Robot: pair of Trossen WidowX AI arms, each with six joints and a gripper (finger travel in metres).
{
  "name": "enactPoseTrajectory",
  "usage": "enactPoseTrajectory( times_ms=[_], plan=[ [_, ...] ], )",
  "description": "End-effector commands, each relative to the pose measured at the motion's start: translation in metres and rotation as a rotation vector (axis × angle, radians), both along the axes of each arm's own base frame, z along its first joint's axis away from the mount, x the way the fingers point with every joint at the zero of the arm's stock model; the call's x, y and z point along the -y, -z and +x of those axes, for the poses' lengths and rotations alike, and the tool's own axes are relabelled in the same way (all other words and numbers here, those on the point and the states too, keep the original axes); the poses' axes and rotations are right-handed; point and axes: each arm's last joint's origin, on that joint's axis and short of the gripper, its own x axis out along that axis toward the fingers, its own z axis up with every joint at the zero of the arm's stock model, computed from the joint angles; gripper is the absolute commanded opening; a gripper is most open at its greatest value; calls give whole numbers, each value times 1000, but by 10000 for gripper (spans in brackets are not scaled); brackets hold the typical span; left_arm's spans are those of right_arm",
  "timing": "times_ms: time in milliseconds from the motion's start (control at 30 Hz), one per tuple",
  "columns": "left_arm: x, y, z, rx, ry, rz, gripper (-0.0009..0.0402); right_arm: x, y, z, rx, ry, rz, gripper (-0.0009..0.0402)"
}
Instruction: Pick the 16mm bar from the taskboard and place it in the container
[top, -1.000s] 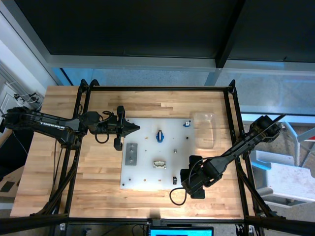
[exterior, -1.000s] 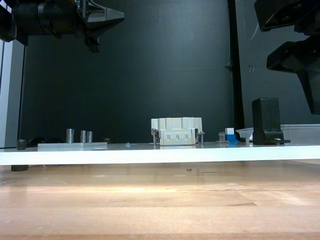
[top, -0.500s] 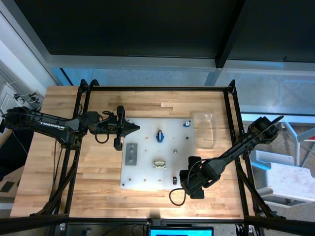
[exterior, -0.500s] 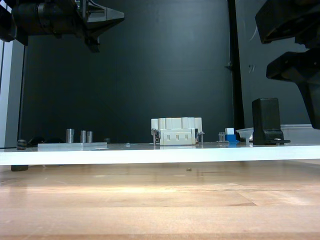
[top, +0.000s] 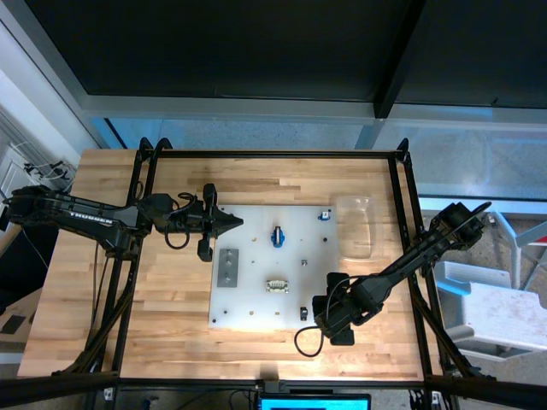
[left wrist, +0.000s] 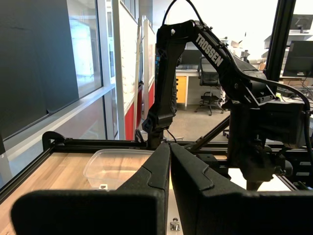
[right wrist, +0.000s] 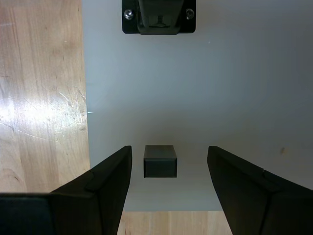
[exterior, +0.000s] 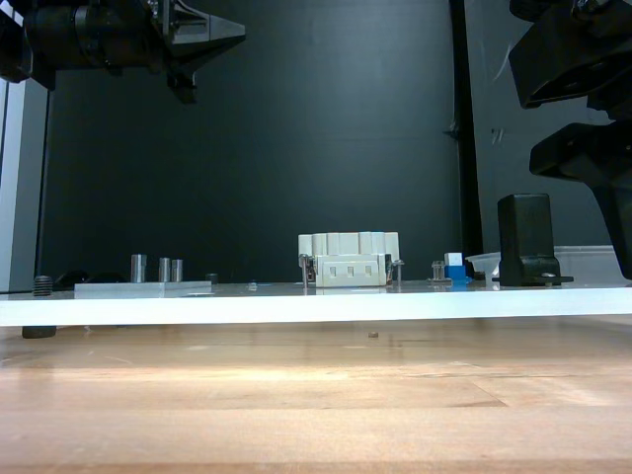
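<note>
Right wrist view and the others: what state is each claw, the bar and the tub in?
Left claw: shut, raised over the white board's far-left corner.
Right claw: open, above the bar.
Bar: on the board, ungripped.
Tub: upright, looks empty.

The worktop (top: 171, 290) is pale wood with a light shine. The taskboard (top: 256, 290) is smooth matt white and the container (top: 355, 226) is clear plastic. Matt black plastic makes the left claw (top: 235, 220), over the board's far-left corner, and the right claw (right wrist: 169, 152), over its near-right corner.
</note>
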Motion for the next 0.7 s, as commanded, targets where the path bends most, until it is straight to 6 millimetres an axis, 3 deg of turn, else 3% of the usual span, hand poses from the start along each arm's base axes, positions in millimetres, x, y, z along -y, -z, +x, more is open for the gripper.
enactPoseTrajectory(
  times_ms=[33,400,700],
  plan=[
    [0,0,0,0,0,0,0,0,0,0,1,0,1,181],
    [0,0,0,0,0,0,0,0,0,0,2,1,2,81],
    [0,0,0,0,0,0,0,-1,-1,1,9,1,7,37]
  ],
)
